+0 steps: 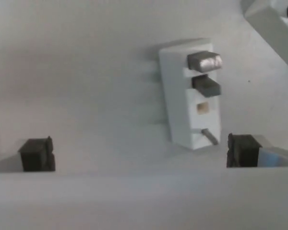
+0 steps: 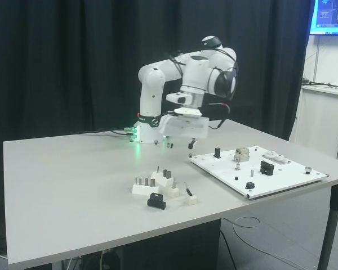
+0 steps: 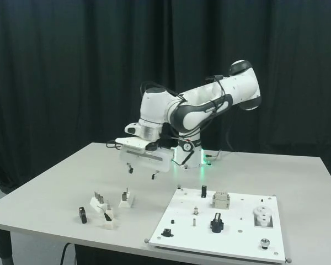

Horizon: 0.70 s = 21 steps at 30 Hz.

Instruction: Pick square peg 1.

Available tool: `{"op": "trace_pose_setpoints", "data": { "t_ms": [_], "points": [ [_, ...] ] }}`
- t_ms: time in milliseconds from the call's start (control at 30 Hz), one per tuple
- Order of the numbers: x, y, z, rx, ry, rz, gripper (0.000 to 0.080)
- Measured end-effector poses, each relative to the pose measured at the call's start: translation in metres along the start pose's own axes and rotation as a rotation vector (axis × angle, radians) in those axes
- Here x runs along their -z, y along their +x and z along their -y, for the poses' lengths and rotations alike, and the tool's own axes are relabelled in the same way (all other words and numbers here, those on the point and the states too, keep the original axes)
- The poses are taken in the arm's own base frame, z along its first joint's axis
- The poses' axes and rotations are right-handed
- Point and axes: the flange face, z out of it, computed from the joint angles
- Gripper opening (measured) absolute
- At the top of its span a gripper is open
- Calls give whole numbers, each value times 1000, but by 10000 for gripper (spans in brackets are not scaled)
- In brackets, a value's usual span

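- I have the gripper (image 1: 138, 153) hovering high over the table (image 2: 62, 174), fingers (image 1: 37, 155) spread wide with nothing between or touching them; I judge this a lining-up pose before the descent.
- The white peg holder (image 1: 189, 96) lies between the jaws but well below them, nearer one fingertip. Square peg 1 (image 1: 204, 61) stands upright in it, so a straight drop should suit.

You are looking at a matt grey table (image 2: 73, 180) carrying a white, smooth plastic-looking holder (image 1: 189, 96), with two dull grey metal-looking pegs (image 1: 204, 61) sitting in it. The arm's white shell (image 3: 209, 102) is showing a slight gloss, while the black cloth curtain (image 3: 71, 66) behind is hanging matt.
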Motion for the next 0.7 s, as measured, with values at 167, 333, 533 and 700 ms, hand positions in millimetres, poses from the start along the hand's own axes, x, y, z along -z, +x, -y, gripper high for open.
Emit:
{"op": "trace_pose_setpoints", "data": {
  "t_ms": [167, 333, 533, 700],
  "points": [
    [-9, 6, -21, 32, 36, 6, 800],
    [-20, 12, -35, 64, 78, 13, 800],
    [-33, 17, -47, 95, 107, 19, 800],
    [-43, 22, -55, 132, 116, 15, 800]
  ]
}}
